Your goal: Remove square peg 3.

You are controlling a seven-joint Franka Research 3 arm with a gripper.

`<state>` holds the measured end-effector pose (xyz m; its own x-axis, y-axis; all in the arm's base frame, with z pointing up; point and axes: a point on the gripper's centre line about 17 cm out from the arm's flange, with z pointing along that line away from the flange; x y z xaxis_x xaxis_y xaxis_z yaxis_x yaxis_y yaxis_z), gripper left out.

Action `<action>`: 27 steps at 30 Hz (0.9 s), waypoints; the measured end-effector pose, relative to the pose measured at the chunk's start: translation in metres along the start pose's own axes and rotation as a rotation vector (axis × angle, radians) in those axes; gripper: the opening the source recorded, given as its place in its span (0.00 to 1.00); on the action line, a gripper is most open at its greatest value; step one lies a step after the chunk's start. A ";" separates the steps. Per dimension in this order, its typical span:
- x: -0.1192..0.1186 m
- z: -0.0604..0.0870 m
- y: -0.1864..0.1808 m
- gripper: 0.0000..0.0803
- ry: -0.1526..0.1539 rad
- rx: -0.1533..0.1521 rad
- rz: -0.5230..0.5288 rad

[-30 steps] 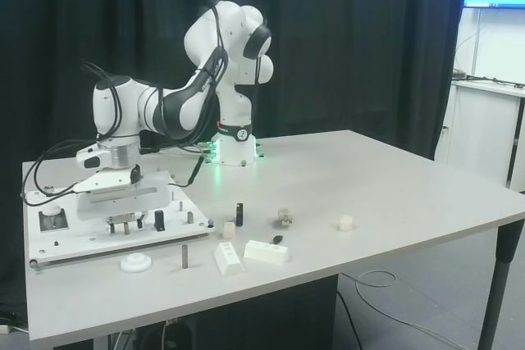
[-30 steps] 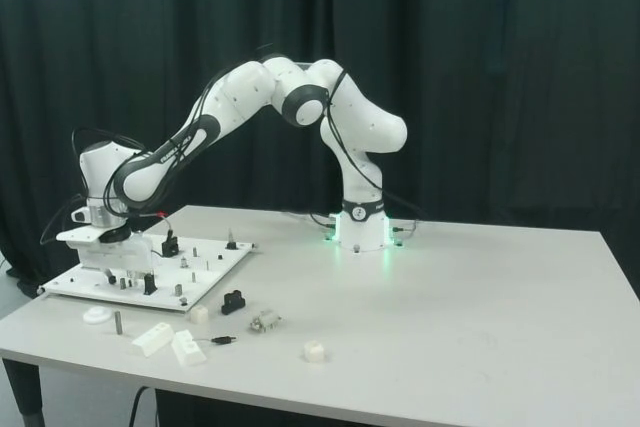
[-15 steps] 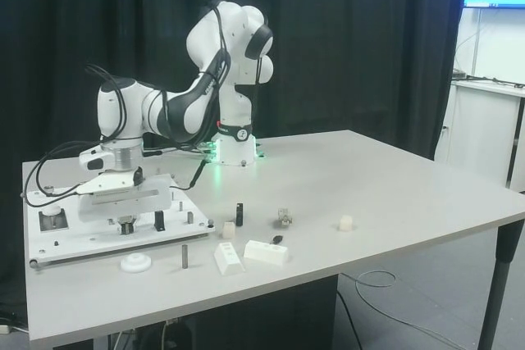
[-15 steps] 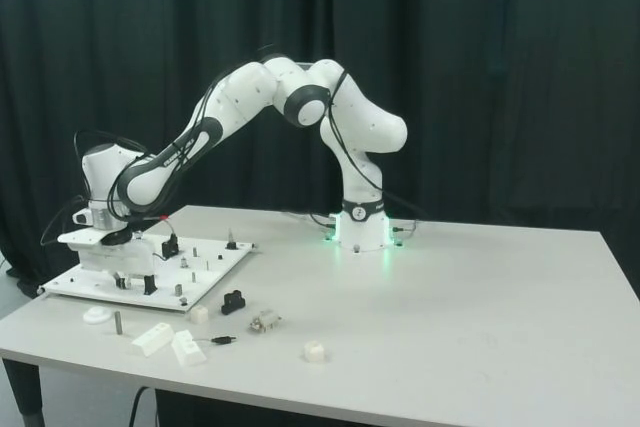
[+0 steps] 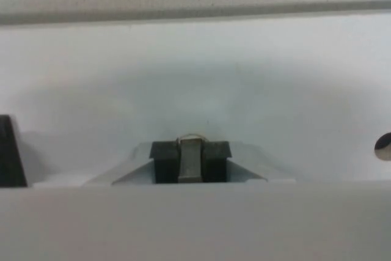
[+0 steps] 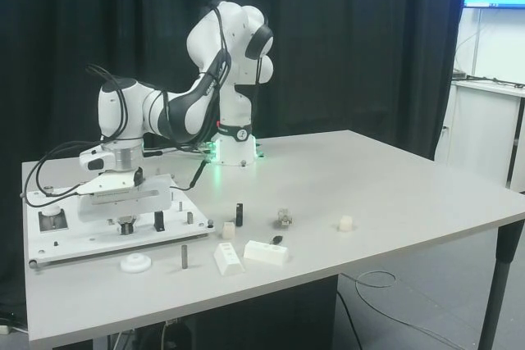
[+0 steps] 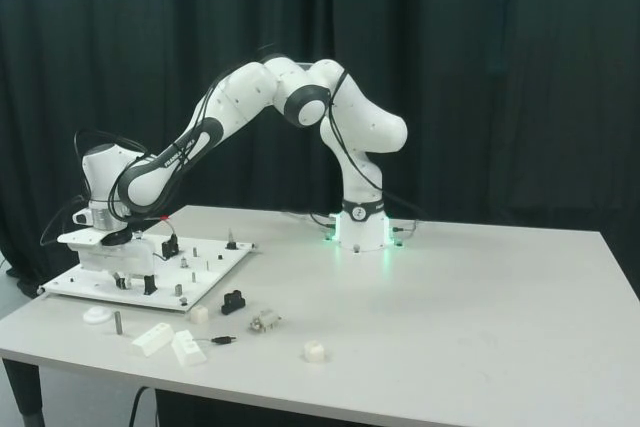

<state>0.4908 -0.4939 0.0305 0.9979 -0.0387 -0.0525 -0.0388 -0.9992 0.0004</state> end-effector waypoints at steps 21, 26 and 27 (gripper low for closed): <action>0.000 -0.001 0.001 0.10 -0.003 -0.004 0.026; -0.001 -0.001 0.000 0.10 -0.006 -0.006 0.031; -0.001 -0.001 0.000 0.10 -0.006 -0.006 0.031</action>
<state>0.4902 -0.4943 0.0316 0.9958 -0.0696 -0.0588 -0.0692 -0.9976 0.0080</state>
